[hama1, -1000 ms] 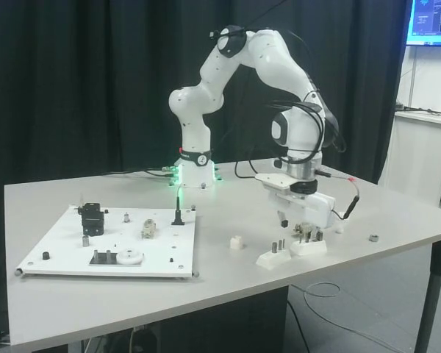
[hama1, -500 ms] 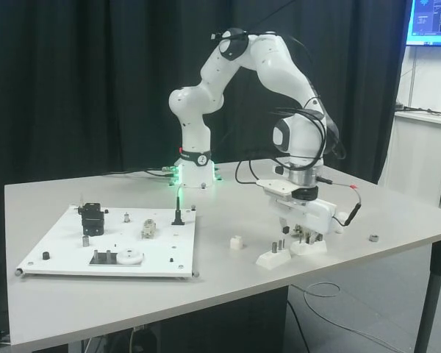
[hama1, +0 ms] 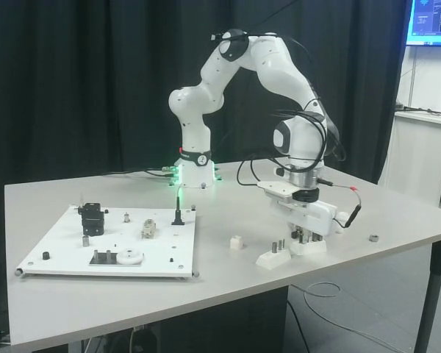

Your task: Pick square peg 1.

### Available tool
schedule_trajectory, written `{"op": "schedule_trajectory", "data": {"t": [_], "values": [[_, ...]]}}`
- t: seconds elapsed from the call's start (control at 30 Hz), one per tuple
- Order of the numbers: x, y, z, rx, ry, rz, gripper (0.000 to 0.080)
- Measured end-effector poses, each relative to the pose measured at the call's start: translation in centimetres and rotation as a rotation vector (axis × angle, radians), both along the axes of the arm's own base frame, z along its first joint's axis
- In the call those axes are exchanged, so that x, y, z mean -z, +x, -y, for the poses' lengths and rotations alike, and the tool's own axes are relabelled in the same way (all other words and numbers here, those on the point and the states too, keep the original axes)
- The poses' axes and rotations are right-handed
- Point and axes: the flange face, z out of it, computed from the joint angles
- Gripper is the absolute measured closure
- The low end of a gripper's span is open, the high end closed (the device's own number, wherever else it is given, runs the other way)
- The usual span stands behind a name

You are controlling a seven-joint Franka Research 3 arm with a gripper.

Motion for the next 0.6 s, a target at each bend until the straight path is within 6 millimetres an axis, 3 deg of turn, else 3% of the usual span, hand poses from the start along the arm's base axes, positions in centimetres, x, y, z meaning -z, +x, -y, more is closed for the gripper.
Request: {"op": "schedule_trajectory", "data": {"t": [0.17,0.2,0.6], "values": [[-0.04,0.07,-0.16,0.003,0.002,0.002,0.0428],[-0.05,0.08,-0.19,0.003,0.003,0.002,0.0747],[-0.69,0.6,0.03,0.003,0.002,0.019,0.0768]]}}
